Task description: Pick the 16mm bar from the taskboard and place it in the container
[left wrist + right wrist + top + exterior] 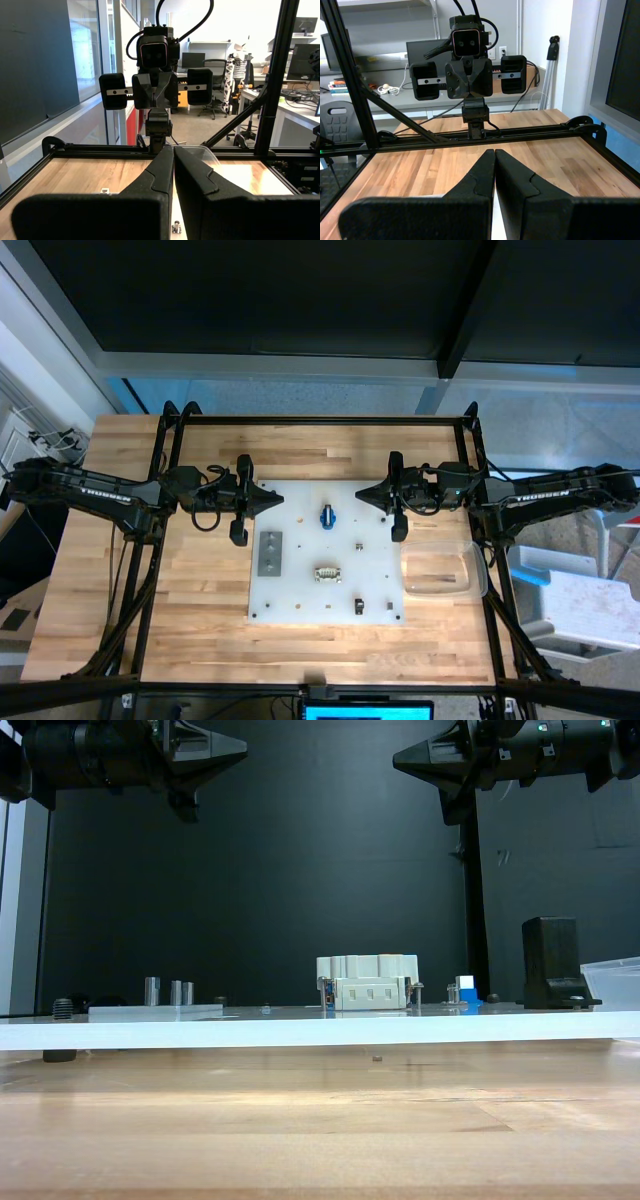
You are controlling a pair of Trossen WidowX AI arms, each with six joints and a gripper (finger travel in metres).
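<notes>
Both pinched closed, empty: left end effector [280, 500] above taskboard [300, 585] at eleven o'clock, right end effector [358, 493] at one. Container [470, 580] at three o'clock.

TROSSEN is printed on left arm [100, 494] and right arm [543, 495].

Taskboard [300, 595]: large flat white square plate, lying level at the centre of the high view. It bears a grey metal block [270, 552] at left of centre.

Bars [152, 990]: short silver cylinders, upright in the block; the 16mm one cannot be told apart.

Container [440, 592]: shallow clear plastic tray with rounded corners, right of centre, just beside the board's right edge.

Left gripper [280, 500] and right gripper [358, 492]: above the board's far corners, fingers pressed together.
</notes>
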